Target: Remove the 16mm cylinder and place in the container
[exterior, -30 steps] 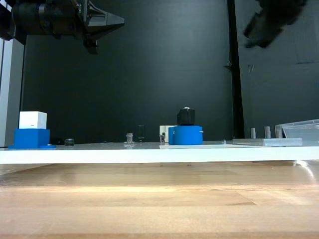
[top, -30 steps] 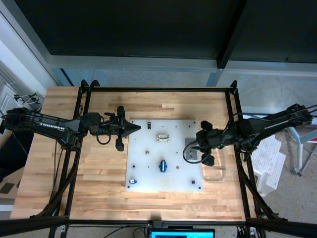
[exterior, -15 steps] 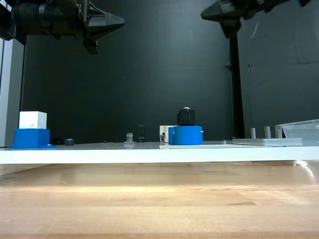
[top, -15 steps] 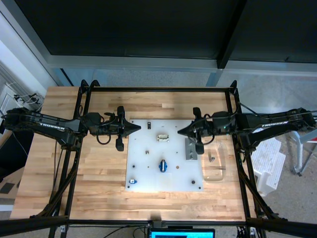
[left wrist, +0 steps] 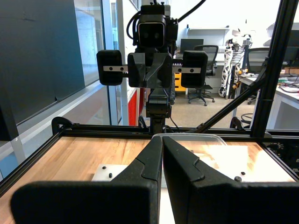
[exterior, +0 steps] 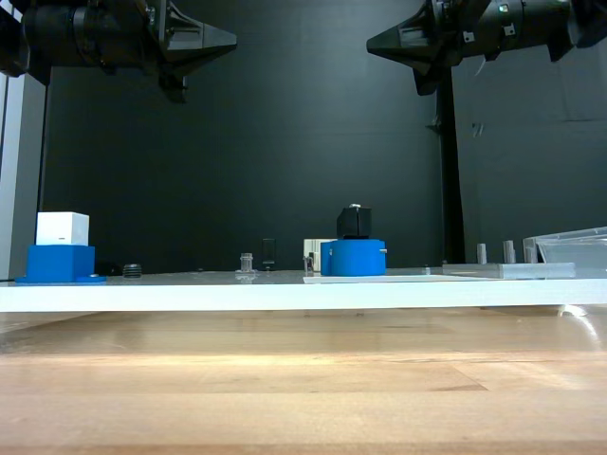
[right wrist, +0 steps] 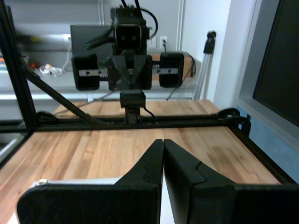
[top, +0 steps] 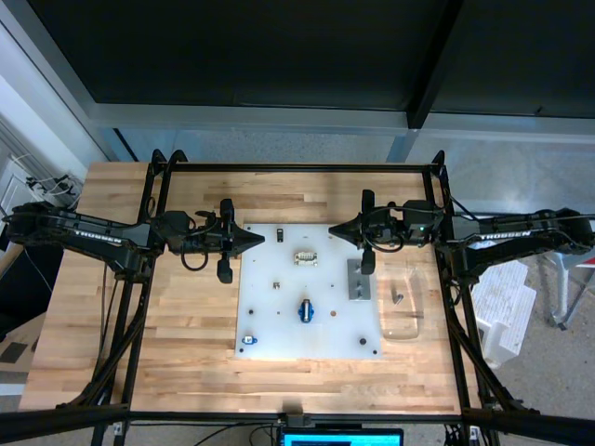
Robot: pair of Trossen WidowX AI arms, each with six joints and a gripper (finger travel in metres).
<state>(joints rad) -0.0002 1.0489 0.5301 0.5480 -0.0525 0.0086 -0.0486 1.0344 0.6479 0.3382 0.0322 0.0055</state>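
The 16mm cylinder [top: 397,298] is a tiny grey peg lying inside the container [top: 418,318], a clear tray just off the white board's [top: 279,327] right edge. My right gripper [top: 331,229] is shut and empty. It hangs high over the board's far right part, pointing left, away from the container; the low view shows it well above the board [exterior: 370,45]. My left gripper [top: 262,240] is shut and empty too, held high over the board's far left edge [exterior: 232,38]. In both wrist views the fingers [left wrist: 154,154] [right wrist: 156,156] meet with nothing between them.
A grey metal block [top: 359,279] with upright pegs [exterior: 509,250] sits on the board beside the container. A blue round connector [top: 304,311] stands mid-board, and a blue-and-white piece [top: 246,341] sits at the near left corner. A black frame rail [top: 297,168] surrounds the table.
My right arm rose from above the container and swung back and left, ending level over the board's far right part. The peg stays in the tray. The left arm has not moved.
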